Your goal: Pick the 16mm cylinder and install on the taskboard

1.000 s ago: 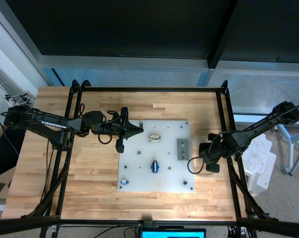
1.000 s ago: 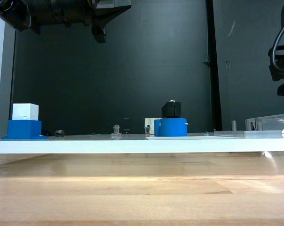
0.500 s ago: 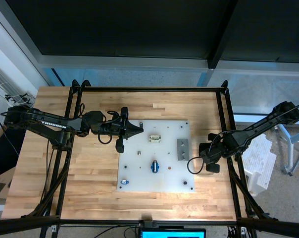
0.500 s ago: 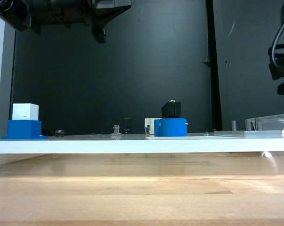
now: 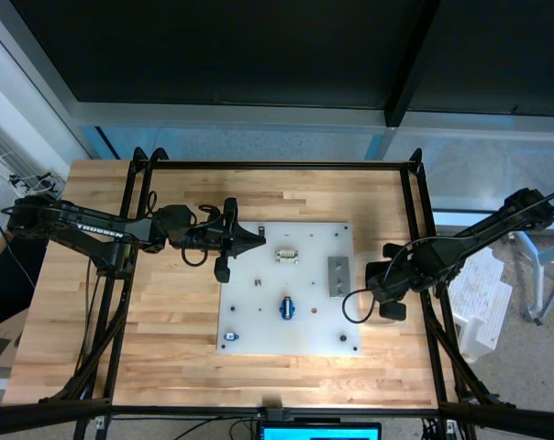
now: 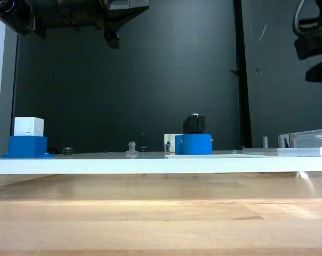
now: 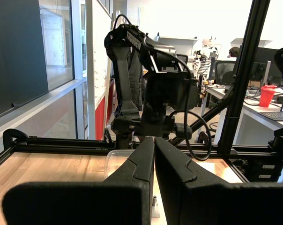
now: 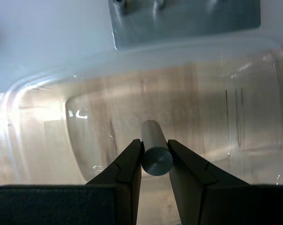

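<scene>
right wrist view alone shows right gripper (image 8: 154, 144) clamping the cylinder (image 8: 156, 160) over the tray (image 8: 36, 110); left gripper (image 7: 154, 143), fingers together, above taskboard (image 5: 268, 323) edge.

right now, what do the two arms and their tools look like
The left arm and right arm are matte black, slim jointed links with black cable loops at the wrists. The left arm carries white TROSSEN lettering. Each tool ends in two black wedge-shaped fingers. The left tool is above the taskboard's far-left corner; the right tool is over the clear tray beside the board's right edge.
</scene>
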Controlling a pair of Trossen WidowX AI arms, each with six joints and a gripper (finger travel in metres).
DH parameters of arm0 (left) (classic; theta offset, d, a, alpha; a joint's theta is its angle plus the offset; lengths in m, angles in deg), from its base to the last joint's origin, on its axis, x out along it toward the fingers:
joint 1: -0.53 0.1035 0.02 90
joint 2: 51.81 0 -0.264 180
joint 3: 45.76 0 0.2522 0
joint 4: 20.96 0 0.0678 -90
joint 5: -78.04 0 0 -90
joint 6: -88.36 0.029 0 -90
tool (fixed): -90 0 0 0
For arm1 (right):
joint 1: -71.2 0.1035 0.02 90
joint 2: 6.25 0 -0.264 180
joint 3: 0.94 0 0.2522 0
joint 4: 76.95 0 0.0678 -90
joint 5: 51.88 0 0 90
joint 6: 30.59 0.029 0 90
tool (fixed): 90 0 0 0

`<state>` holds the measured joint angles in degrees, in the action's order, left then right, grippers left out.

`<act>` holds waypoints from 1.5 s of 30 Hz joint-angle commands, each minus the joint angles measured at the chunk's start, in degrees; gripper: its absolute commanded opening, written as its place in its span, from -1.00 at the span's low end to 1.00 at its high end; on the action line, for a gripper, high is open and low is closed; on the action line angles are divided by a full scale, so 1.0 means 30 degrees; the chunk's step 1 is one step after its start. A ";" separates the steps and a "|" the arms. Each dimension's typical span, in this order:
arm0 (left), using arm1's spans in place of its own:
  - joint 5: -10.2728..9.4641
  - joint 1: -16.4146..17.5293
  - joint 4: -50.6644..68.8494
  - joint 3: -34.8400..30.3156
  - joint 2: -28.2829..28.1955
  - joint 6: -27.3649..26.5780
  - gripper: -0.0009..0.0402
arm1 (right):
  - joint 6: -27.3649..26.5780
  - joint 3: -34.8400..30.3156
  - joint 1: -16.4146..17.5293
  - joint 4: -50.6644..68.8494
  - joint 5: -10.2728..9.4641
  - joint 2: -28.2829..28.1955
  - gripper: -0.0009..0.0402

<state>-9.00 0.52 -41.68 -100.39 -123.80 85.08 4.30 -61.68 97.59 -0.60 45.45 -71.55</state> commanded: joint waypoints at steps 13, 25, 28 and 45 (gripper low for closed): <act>0.0000 0.0007 -0.0007 0.0000 0.0000 0.0007 -0.96 | -0.0860 -0.2943 -0.0313 0.0204 -0.0474 -0.2871 -0.90; 0.0000 0.0000 -0.0007 0.0000 0.0000 0.0000 -0.96 | -0.2280 -0.6623 -0.0889 0.0240 -0.0474 -0.6608 -0.90; 0.0000 0.0000 -0.0007 0.0000 0.0000 0.0007 -0.96 | -0.2514 -0.7453 -0.1144 0.0211 -0.0481 -0.7497 -0.90; 0.0000 0.0007 -0.0007 0.0000 0.0000 0.0000 -0.96 | -0.3818 -1.1387 -0.1719 -0.0291 -0.0459 -1.2050 -0.90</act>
<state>-9.02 0.52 -41.68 -100.36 -123.77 85.08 -6.93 -95.21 92.46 -1.39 44.07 -107.11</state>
